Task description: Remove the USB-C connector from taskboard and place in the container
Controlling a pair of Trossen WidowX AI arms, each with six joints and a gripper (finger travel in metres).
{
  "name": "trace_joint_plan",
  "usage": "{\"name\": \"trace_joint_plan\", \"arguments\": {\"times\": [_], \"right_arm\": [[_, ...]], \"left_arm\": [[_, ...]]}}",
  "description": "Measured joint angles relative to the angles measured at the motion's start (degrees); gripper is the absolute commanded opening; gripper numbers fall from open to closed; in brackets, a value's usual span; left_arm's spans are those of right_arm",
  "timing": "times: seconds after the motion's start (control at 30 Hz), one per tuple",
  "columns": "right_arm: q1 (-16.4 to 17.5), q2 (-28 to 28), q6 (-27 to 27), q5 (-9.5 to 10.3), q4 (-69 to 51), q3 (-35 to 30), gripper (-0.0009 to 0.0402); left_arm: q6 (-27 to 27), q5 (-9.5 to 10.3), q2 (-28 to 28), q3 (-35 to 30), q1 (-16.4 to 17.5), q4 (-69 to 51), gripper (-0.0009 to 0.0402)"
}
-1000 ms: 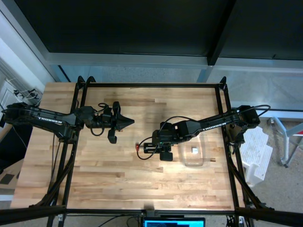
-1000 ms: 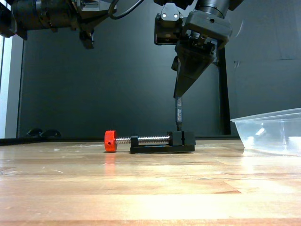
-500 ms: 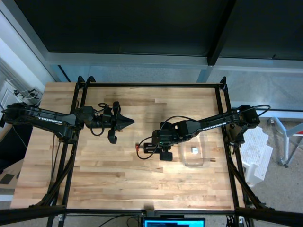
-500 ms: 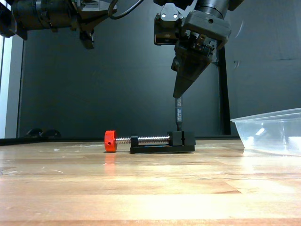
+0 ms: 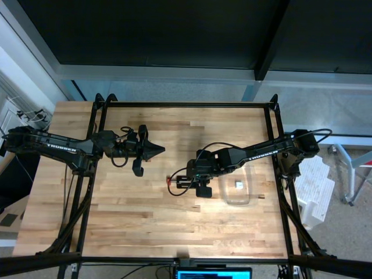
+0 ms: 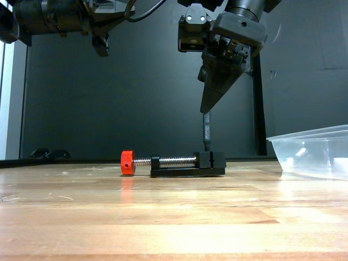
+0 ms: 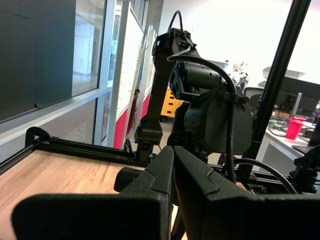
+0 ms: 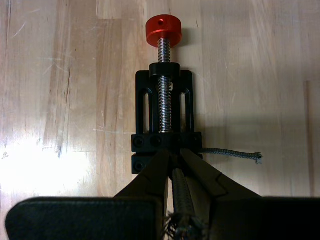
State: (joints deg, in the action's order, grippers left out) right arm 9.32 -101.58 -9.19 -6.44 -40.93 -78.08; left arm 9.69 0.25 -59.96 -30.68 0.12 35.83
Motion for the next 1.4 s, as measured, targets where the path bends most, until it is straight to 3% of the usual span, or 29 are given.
{"name": "trace_joint_plan", "arguments": {"times": [0.8, 1.4], "right_arm": [[-0.1, 1.2, 2.2, -0.04, -6.1, -6.4, 0.0000], [1.9, 15.1, -5.9, 0.04, -7.1, 7.1, 0.0000]], "left_arm": [[0.0, 0.02, 0.0, 0.0, 0.0, 0.0, 0.0000], [0.0, 0.00, 0.0, 0.0, 0.0, 0.0, 0.0000]]}}
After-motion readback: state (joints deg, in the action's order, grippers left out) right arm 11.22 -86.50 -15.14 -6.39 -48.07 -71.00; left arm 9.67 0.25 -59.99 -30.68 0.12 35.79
